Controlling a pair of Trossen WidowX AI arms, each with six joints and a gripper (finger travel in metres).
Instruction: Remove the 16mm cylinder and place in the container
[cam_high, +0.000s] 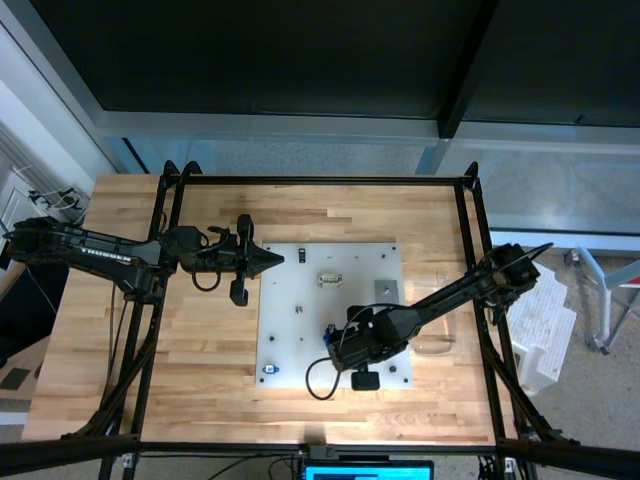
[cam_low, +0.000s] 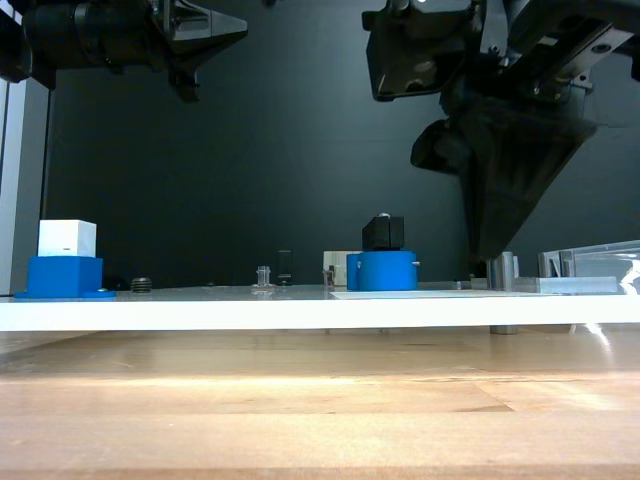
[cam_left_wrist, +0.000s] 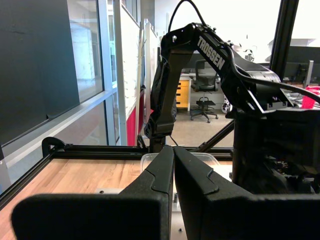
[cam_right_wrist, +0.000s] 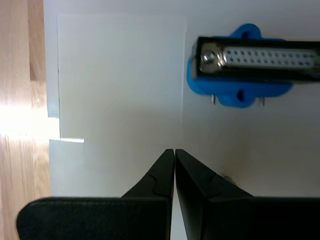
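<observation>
1. Nearest the table's (cam_high: 190, 370) front edge, a small blue block (cam_low: 62, 275) with a white cube on top stands on the white task board (cam_high: 300, 340). It has no part in this job.
2. A little further in, the right claw (cam_right_wrist: 174, 155) hangs over the board and points down at it. Its two fingers are pressed together with nothing between them.
3. The 16mm cylinder (cam_low: 503, 270) stands upright in its hole in the board, and its lower end shows beneath the board's underside. In the low view it sits just beside and below the right claw's tip. Whether they touch cannot be told.
4. Ahead of the right claw's tips lies the blue connector part (cam_right_wrist: 240, 92), with its grey multi-pin face on a blue mount. This is not the target.
5. Further back and to the right, the container (cam_low: 610, 258) rests near the board's right edge. It is a clear tub, and nothing can be seen inside it.
6. Furthest off, the left claw (cam_left_wrist: 173, 152) is held above the table at the board's left edge and points inward. Its fingers are together and empty, and it looks parked.
7. Progress, as I judge it, is at an early stage. The peg is not yet gripped or lifted. What is left is to spread the right claw's fingers, settle them around the peg and clamp. Then the arm must pull the peg straight up, carry it right and drop it in the tub.
</observation>
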